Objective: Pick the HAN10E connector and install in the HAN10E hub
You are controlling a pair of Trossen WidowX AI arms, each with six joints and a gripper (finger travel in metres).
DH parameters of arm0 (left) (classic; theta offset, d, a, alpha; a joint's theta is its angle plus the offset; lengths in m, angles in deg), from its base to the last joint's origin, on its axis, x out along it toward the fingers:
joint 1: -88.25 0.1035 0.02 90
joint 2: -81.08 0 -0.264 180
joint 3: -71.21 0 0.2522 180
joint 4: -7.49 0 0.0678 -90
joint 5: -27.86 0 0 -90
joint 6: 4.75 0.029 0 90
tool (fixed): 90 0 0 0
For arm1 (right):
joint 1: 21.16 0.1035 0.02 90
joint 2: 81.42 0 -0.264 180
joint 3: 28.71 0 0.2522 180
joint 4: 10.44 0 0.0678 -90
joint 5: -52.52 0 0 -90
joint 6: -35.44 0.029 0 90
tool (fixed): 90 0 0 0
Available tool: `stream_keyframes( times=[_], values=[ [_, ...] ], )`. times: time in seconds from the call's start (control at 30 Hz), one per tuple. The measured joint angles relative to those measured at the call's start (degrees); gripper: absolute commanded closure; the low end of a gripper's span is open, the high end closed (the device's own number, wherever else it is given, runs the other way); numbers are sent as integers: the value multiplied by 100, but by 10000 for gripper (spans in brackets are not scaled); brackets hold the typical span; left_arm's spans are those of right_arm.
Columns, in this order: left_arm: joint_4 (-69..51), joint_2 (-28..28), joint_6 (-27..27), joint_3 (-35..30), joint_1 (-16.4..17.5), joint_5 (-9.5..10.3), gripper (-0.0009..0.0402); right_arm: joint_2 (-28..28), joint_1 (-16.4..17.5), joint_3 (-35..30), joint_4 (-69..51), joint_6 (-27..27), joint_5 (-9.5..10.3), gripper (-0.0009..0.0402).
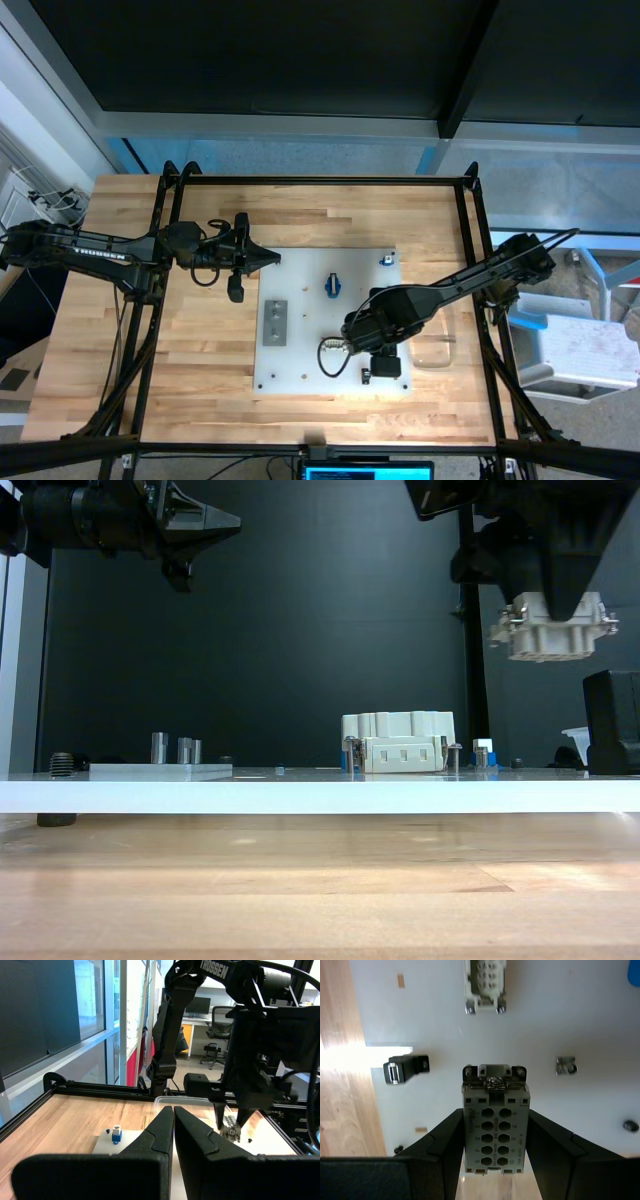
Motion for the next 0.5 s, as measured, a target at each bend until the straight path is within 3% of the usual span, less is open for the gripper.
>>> stream_keyframes(
  times=[0.5],
  values=[
    [0,2,0,2,0,2,393,-323,-94,-162,278,-166,22,389]
  ],
)
